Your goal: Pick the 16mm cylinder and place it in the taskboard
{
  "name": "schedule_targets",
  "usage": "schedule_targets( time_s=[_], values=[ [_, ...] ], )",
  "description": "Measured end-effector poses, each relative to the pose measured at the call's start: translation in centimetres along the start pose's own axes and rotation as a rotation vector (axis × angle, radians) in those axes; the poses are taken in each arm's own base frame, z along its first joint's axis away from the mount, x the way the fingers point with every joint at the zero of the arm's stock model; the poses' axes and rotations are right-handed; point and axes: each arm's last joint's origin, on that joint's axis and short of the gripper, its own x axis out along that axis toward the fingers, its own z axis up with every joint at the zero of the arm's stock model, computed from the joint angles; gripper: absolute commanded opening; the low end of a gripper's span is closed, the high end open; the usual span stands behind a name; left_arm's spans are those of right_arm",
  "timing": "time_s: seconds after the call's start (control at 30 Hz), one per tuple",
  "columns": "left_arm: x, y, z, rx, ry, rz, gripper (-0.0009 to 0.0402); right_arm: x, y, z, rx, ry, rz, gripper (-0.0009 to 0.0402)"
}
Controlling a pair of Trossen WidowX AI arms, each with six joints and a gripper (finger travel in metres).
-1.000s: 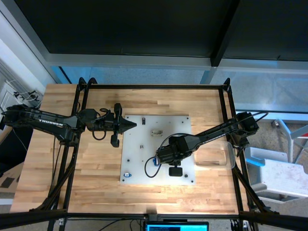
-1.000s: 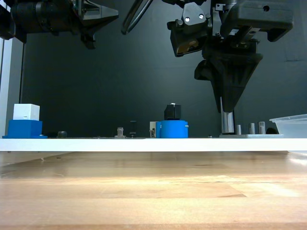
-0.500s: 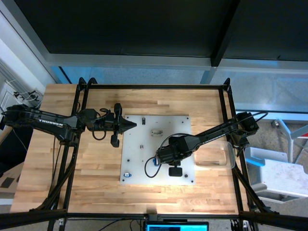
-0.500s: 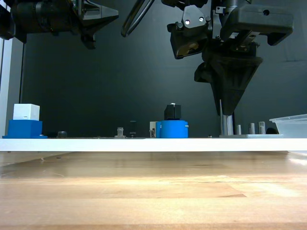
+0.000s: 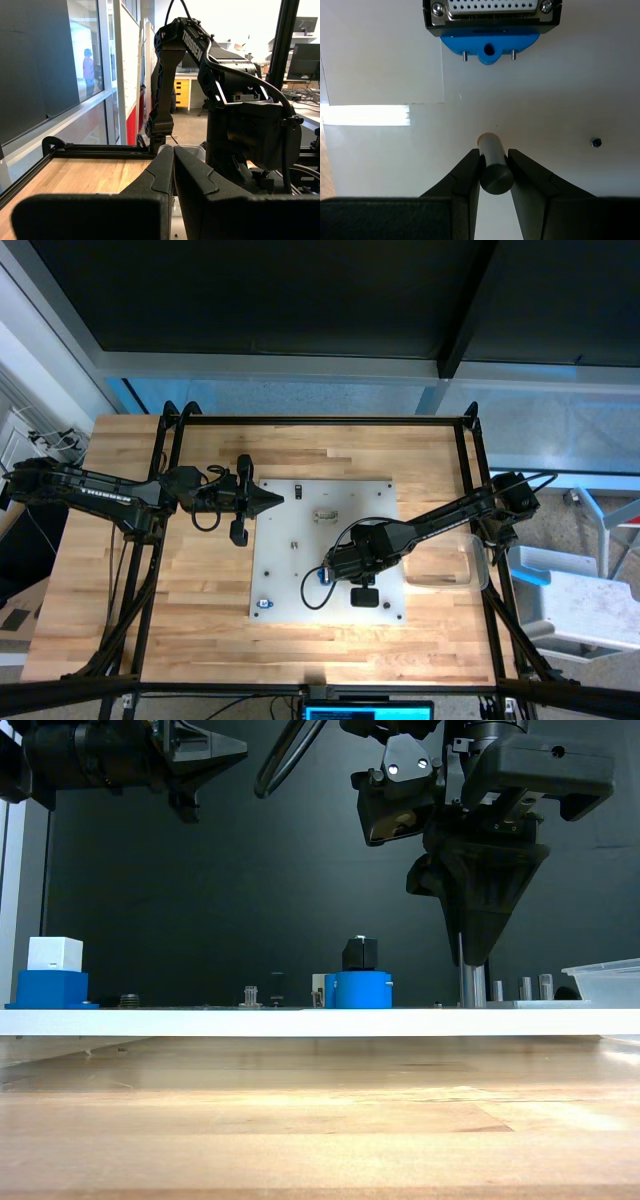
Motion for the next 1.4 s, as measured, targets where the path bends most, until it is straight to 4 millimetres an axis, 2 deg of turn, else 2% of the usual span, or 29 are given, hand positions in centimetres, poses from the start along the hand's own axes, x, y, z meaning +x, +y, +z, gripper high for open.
schedule_targets(
  time_s=[1.4],
  values=[
    [0.00,0.00,0.00,0.000,0.000,0.000,0.0000,0.17,0.13,-0.18,0.000,0.016,0.013,0.0029]
  ],
)
